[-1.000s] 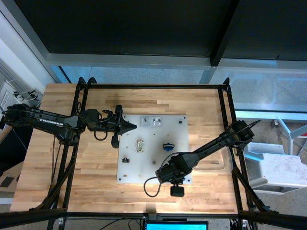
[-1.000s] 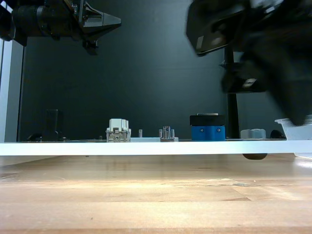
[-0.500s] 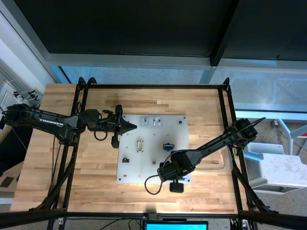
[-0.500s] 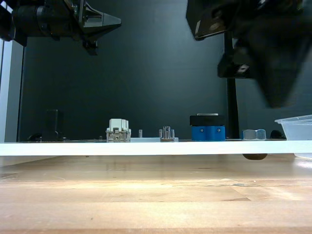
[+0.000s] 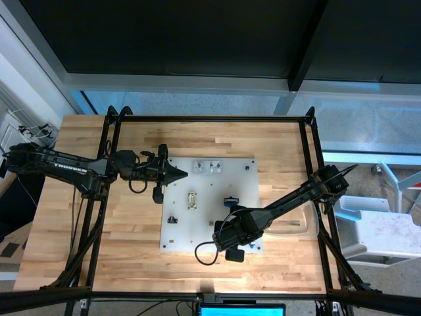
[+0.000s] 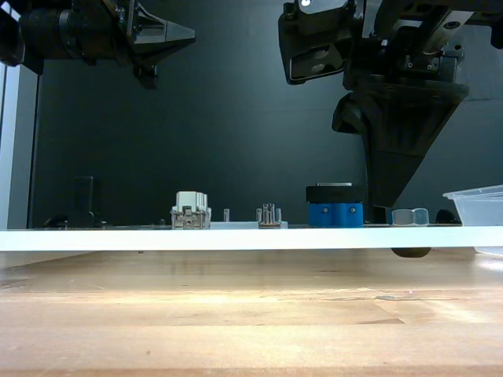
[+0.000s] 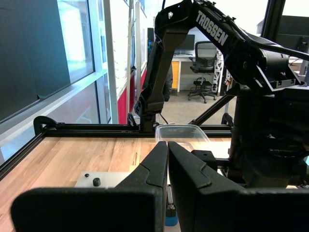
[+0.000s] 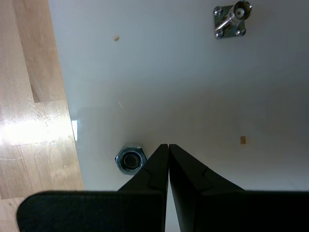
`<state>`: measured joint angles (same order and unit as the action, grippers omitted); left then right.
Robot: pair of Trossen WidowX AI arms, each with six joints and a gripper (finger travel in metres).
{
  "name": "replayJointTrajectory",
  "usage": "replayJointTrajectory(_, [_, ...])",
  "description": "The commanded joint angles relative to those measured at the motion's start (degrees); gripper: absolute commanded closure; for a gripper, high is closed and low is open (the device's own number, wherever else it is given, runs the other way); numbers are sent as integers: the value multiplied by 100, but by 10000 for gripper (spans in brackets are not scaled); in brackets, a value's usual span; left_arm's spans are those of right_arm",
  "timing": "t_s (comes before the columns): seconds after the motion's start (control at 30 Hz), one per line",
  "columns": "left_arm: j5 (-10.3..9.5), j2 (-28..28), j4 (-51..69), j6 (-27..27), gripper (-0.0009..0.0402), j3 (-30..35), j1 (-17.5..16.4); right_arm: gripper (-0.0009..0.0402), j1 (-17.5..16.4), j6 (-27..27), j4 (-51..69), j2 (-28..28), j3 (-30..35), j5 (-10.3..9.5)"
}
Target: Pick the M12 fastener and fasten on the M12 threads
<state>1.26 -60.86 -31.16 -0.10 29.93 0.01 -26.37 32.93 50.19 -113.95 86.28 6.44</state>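
Right gripper (image 8: pixel 168 145) fingers pinched together, empty, M12 nut (image 8: pixel 130 159) just beside the tips; a sideways nudge could cross-thread it. Left gripper (image 7: pixel 167 145) closed too, parked well away.

black left claw (image 7: pixel 167 145), black right claw (image 8: pixel 168 146), silver nut (image 8: pixel 130 160), white board (image 8: pixel 169 72), blond table (image 5: pixel 85 224).

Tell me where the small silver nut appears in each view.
High view: hidden under the right arm.
Low view: nut on the white board, right of the blue block.
Left wrist view: not in it.
Right wrist view: on the board, beside the right gripper's tip.
Landmark: the shut right gripper by the nut; the left gripper, shut, hangs over the board's far left.
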Motion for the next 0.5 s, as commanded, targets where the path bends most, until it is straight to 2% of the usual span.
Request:
replayJointTrajectory(0.03, [0, 0, -2, 0, 393, 2, -2, 393, -2, 7, -9, -7, -28, -4])
replayJointTrajectory(0.5, [0, 0, -2, 0, 393, 2, 0, 393, -2, 26, -153, -7, -90, -48])
